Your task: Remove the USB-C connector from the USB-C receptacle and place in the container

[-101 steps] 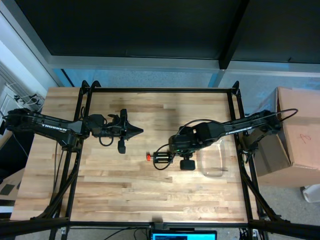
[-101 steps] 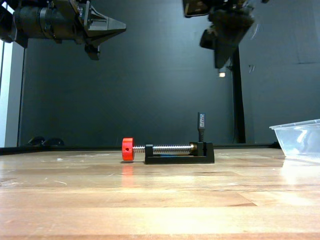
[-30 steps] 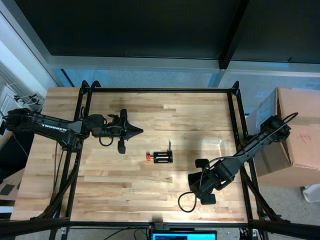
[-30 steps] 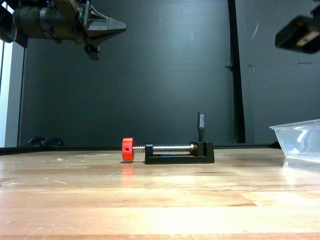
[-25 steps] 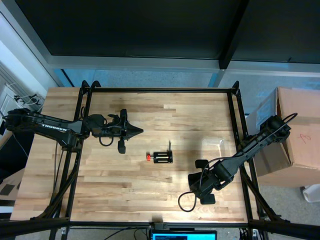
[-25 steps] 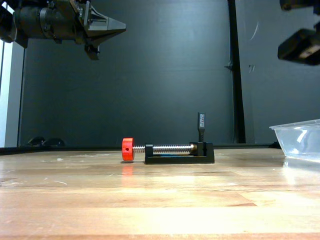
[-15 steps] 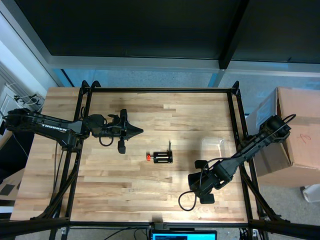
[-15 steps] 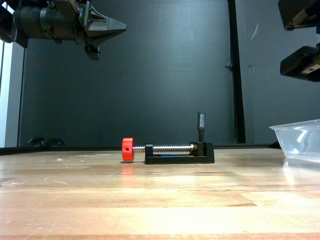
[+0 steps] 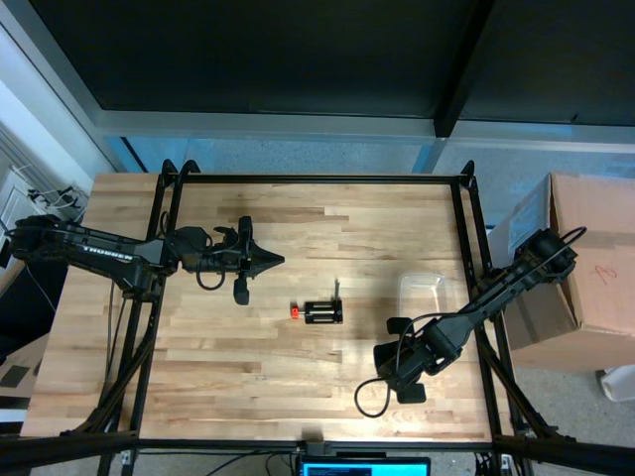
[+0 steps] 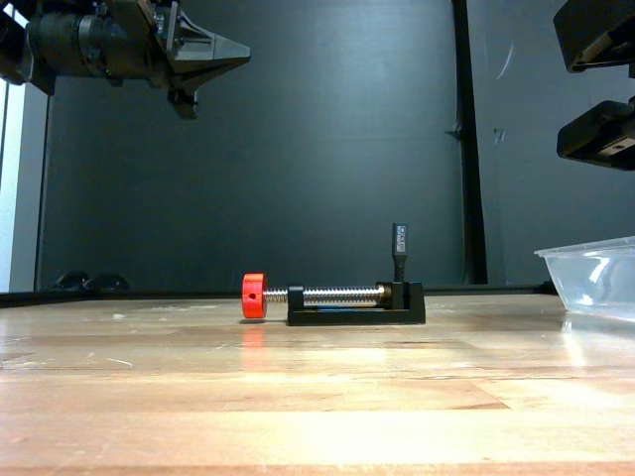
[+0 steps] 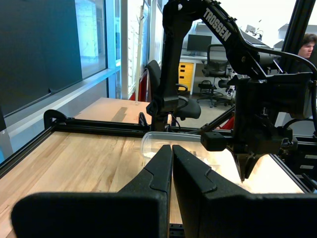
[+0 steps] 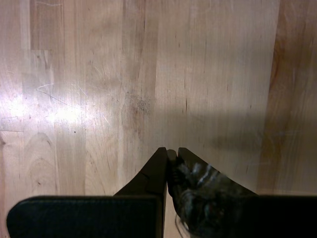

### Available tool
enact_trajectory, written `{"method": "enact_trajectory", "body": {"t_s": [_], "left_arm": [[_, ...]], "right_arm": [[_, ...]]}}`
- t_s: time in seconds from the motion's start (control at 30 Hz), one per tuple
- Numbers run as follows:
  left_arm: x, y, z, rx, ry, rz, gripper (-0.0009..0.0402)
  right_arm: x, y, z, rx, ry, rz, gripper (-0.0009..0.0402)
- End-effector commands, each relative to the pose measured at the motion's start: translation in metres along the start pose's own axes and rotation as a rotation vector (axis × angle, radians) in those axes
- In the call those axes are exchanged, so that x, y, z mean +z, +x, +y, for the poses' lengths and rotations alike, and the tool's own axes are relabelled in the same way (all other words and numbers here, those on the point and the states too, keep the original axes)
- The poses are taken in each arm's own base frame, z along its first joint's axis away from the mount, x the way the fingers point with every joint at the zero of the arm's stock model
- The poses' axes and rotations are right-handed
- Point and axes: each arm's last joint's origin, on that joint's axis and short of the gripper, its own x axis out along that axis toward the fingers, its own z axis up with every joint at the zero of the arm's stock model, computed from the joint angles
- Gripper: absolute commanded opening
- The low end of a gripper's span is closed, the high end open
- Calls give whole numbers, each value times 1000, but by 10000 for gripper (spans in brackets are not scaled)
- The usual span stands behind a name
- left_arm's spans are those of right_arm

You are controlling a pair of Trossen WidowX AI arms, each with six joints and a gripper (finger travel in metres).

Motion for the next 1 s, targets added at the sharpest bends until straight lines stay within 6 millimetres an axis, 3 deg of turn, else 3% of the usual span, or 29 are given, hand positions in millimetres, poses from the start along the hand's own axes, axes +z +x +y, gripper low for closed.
{"method": "enact_trajectory", "body": {"t_s": [0.03, 0.33, 0.53, 0.7, 1.0], "left_arm": [[0, 0, 0, 0, 0, 0, 0], [0, 0, 0, 0, 0, 0, 0], [0, 0, 0, 0, 0, 0, 0], [0, 0, 0, 0, 0, 0, 0], [0, 0, 0, 0, 0, 1, 0]], "right_arm": [[0, 0, 0, -1, 3, 0, 24], [0, 0, 0, -1, 3, 0, 142], [3, -7, 1, -5, 1, 6, 198], [10, -25, 4, -16, -3, 23, 222], [24, -68, 10, -37, -10, 53, 224]]}}
